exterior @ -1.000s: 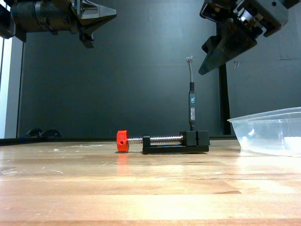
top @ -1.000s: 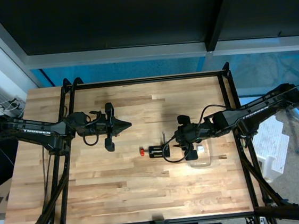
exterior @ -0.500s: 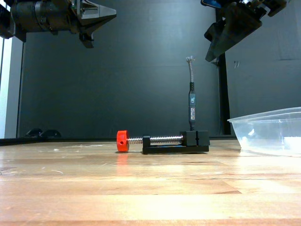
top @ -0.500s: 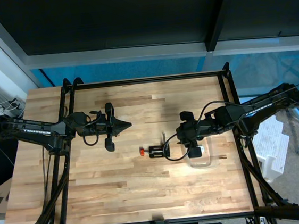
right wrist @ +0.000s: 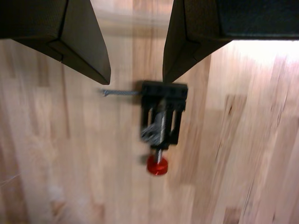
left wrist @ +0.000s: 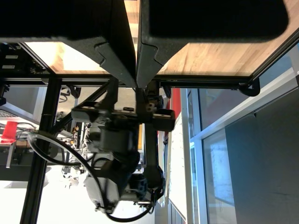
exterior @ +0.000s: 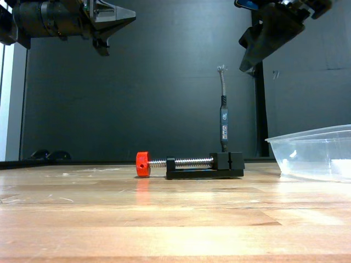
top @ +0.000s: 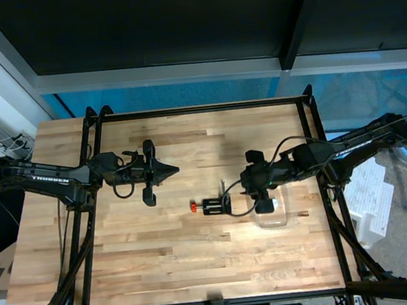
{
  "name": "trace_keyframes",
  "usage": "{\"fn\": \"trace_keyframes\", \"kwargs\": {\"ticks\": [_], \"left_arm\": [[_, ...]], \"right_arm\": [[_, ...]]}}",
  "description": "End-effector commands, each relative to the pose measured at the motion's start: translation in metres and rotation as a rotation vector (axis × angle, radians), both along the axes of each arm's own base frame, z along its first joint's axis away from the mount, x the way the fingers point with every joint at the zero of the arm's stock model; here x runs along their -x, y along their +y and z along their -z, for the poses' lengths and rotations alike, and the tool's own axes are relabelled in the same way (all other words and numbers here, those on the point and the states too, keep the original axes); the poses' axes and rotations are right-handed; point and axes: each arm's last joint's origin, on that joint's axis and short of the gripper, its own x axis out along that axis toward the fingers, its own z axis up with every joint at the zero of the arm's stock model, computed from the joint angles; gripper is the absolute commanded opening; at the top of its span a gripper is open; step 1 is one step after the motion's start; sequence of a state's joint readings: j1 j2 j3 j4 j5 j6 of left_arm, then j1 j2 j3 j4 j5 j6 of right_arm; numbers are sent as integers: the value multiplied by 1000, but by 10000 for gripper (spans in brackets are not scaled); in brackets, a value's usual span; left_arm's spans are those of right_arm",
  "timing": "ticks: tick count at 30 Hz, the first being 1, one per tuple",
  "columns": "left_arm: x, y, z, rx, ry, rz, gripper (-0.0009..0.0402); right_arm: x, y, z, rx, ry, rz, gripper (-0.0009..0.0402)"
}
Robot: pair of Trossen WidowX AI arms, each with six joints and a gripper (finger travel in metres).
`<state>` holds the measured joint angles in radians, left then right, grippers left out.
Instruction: Pick the usb-c connector and install on the hub
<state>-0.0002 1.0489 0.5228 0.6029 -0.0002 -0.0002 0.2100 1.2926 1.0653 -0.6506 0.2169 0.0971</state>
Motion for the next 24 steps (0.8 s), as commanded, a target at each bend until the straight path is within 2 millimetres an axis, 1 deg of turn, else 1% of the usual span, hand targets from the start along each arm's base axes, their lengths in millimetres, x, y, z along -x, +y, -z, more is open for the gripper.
{"fn": "trace_keyframes", "kwargs": {"ticks": [1, 4, 10, 17, 19, 24], "left_arm": [[0, 0, 0, 0, 0, 0, 0], [0, 0, 0, 0, 0, 0, 0], [0, 0, 0, 0, 0, 0, 0], [0, 0, 0, 0, 0, 0, 0], [0, 0, 0, 0, 1, 0, 0], [0, 0, 0, 0, 0, 0, 0]], "right_arm": [[6, -11, -7, -17, -113, 32, 143], [11, -19, -12, -18, -212, 48, 121], [25, -38, -11, -27, -405, 99, 67], [36, -48, -6, -60, -570, 83, -4], [39, -51, -5, -66, -616, 91, 3], [46, -57, -2, -86, -715, 72, 0]]}}
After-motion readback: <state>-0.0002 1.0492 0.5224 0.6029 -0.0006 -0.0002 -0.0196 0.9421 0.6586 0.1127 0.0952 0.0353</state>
